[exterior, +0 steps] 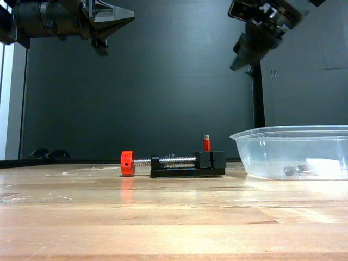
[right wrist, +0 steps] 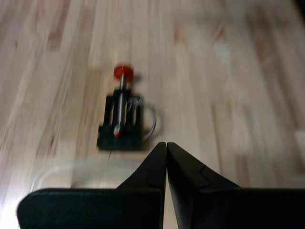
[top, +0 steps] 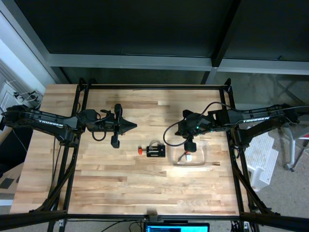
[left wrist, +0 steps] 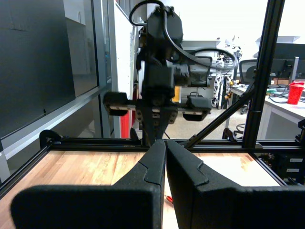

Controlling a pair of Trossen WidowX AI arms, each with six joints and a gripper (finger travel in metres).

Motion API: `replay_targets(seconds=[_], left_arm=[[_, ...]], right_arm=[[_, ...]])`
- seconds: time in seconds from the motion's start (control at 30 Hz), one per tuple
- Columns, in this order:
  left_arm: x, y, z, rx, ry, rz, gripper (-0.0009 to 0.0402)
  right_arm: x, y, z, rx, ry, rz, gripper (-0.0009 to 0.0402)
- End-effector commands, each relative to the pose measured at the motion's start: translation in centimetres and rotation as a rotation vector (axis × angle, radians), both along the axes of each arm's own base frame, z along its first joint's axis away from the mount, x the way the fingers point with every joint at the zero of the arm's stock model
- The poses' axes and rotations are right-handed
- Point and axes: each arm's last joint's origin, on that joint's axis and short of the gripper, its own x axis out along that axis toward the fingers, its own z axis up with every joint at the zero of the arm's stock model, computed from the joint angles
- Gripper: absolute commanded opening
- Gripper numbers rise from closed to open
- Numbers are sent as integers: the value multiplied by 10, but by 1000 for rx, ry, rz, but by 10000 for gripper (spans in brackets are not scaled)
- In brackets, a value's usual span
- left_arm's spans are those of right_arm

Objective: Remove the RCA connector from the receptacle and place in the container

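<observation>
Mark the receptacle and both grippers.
Receptacle (top: 155,151), high view, black body.
Left gripper (exterior: 130,19), low view, shut tips, high left of receptacle.
Right gripper (exterior: 235,66), low view, shut tips, high above container (exterior: 283,130) rim.

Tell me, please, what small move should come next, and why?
Probably the right end effector, shut above the container, should open and travel to the RCA connector, which stands upright in the receptacle. The left end effector hangs shut, high at left.

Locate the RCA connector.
High view: the RCA connector lies in the container, right of the receptacle, beside a white piece, under the shut right gripper; the shut left gripper hovers left of the receptacle.
</observation>
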Motion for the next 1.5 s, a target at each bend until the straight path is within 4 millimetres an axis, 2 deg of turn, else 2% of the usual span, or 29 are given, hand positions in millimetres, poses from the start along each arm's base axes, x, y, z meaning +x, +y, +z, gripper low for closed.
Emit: replay_targets(seconds=[0.03, 0.5, 0.73, 0.9, 1.5], left_arm=[[0, 0, 0, 0, 0, 0, 0], [0, 0, 0, 0, 0, 0, 0], [0, 0, 0, 0, 0, 0, 0], [0, 0, 0, 0, 0, 0, 0], [0, 0, 0, 0, 0, 0, 0]], right_arm=[[2, -2, 9, 8, -107, 24, -2], [10, -19, 25, 54, -530, 90, 0], [12, -21, 29, 10, -626, 42, 0], [11, -20, 24, 23, -714, 52, 0], [4, -18, -7, 66, -796, 56, 0]])
